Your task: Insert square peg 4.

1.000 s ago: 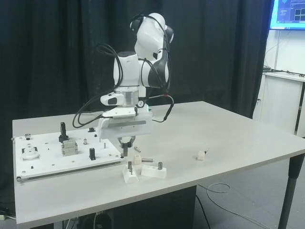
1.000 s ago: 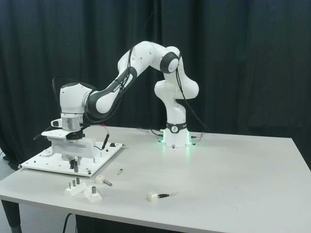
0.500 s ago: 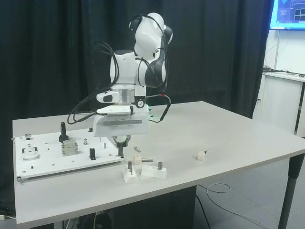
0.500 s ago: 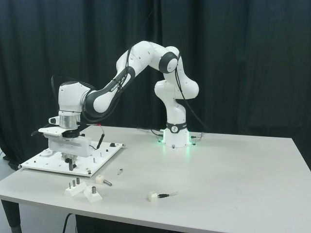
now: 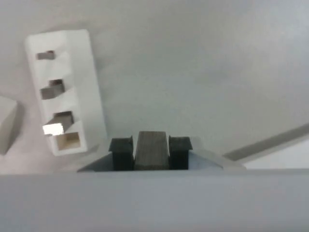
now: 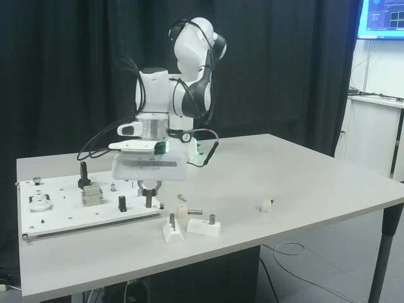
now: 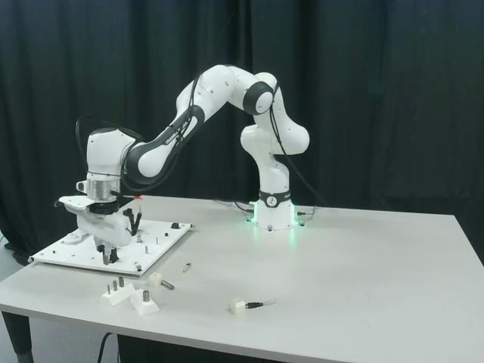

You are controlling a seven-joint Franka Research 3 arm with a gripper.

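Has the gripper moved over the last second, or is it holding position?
Yes. In the first room view the gripper, shut on the square peg, has travelled left from above the peg holders to over the white board.

A robotics lab or test room. A white robot arm (image 7: 227,91) is bolted to a grey table (image 7: 363,265), and black curtains (image 7: 378,91) hang close behind the table on all sides. On the table near the arm lies a white board (image 6: 69,211) with fixtures. Beyond the table's far corner, a wall screen (image 6: 382,19) hangs above a white cabinet (image 6: 372,132).
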